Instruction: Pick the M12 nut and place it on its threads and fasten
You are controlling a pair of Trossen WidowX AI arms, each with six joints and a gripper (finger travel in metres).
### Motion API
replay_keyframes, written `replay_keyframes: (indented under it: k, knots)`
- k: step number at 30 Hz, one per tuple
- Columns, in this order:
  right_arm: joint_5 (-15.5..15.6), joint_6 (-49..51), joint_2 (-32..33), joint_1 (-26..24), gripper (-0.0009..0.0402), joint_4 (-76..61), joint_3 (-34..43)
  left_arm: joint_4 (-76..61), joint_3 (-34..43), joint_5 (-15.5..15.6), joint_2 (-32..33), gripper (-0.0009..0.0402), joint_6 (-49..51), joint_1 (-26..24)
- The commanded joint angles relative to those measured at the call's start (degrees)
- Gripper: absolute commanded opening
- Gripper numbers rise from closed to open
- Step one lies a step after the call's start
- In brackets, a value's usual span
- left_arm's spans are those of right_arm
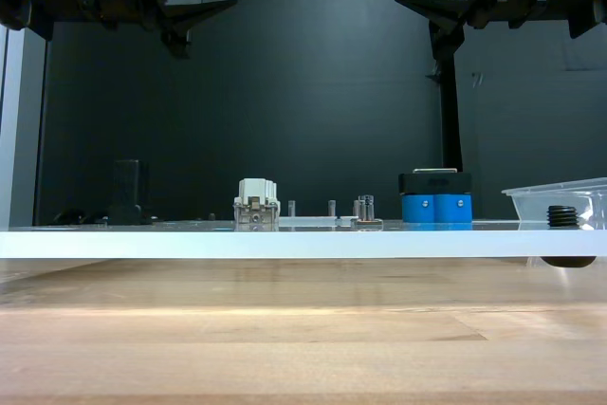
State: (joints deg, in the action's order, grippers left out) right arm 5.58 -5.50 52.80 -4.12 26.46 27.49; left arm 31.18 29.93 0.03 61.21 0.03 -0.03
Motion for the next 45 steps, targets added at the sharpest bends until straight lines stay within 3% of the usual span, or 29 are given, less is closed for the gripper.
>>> replay_keyframes:
  k: [1,8,13,17,24,31,34,38,45]
  knots:
    - [0.00,-0.02,0.20,0.02,0.0000,0.00,0.02,0.02,0.02,-0.02,0.00,0.0000,0.00,0.02]
    - [0.15,-0.13,0.20,0.02,0.0000,-0.04,0.02,0.02,0.02,-0.02,0.00,0.0000,0.00,0.02]
    - [4.20,4.02,-0.83,0.04,0.0000,-4.31,1.51,0.02,0.02,-0.02,0.00,0.0000,0.00,0.02]
    - [7.74,11.41,-1.42,0.13,0.0000,-21.79,7.15,0.02,0.02,-0.02,0.00,0.0000,0.00,0.04]
    - [7.76,28.50,-0.94,0.39,0.0000,-62.40,20.76,0.04,0.02,-0.02,0.00,0.0000,0.00,0.02]
    - [7.48,42.86,-0.79,0.59,0.0000,-84.56,27.41,0.02,0.02,-0.02,0.02,0.0000,0.00,0.02]
    - [6.75,49.86,-0.52,0.70,0.0000,-90.92,28.65,0.02,0.02,-0.02,0.02,0.0000,0.00,0.02]
    - [1.70,54.14,-0.09,1.16,0.0000,-97.42,29.05,0.02,0.02,-0.02,0.02,0.0000,-0.02,0.02]
    - [-3.15,58.64,2.67,3.13,0.0002,-106.25,29.00,0.02,0.02,-0.02,0.00,0.0000,0.00,0.02]
